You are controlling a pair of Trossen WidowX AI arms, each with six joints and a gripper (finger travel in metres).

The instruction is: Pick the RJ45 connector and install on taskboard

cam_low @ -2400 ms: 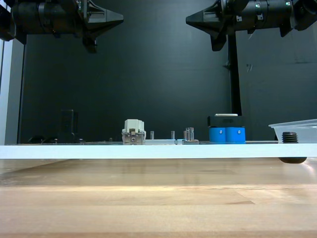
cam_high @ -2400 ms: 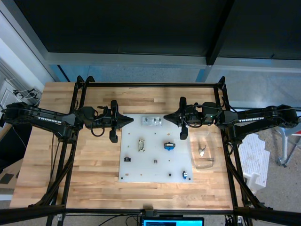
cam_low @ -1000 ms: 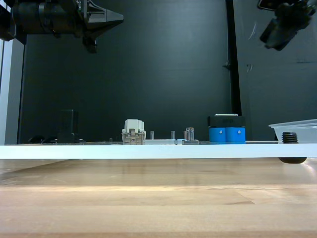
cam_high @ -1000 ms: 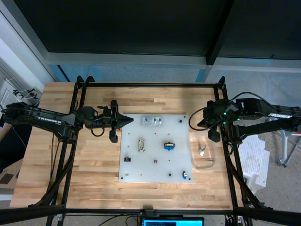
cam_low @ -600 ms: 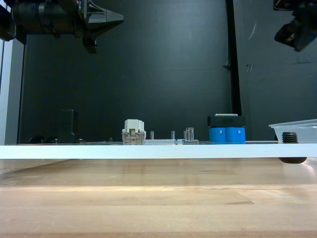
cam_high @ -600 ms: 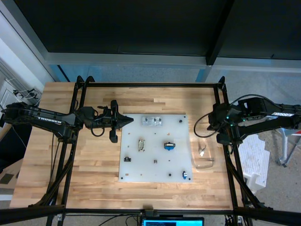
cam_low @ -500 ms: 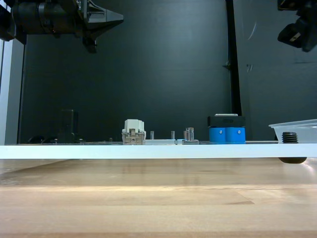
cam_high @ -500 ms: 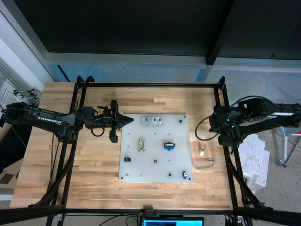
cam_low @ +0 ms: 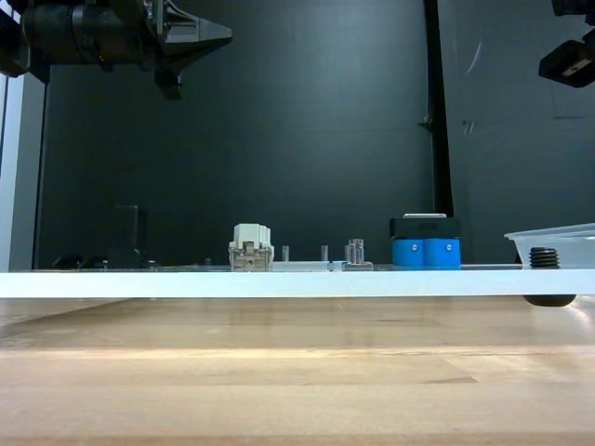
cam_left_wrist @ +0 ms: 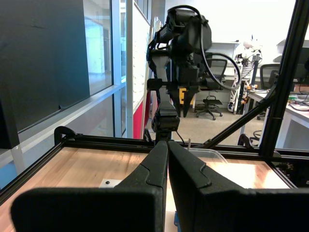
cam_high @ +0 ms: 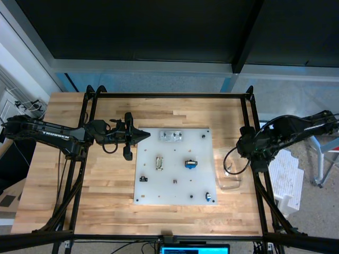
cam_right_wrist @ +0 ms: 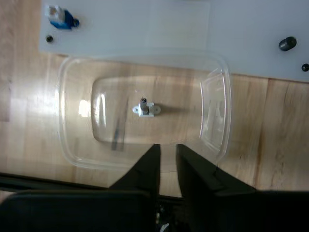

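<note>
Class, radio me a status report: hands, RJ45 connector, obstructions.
Left hand shut, parked high by the taskboard. Right hand slightly open, above the clear tray. RJ45 connector lying loose in that tray. Nothing between them.

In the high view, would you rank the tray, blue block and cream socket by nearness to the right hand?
1. Tray, beside the board, under the right hand.
2. Blue block, mid-board.
3. Cream socket, farther left, nearer the left hand at the board's far-left corner.
</note>
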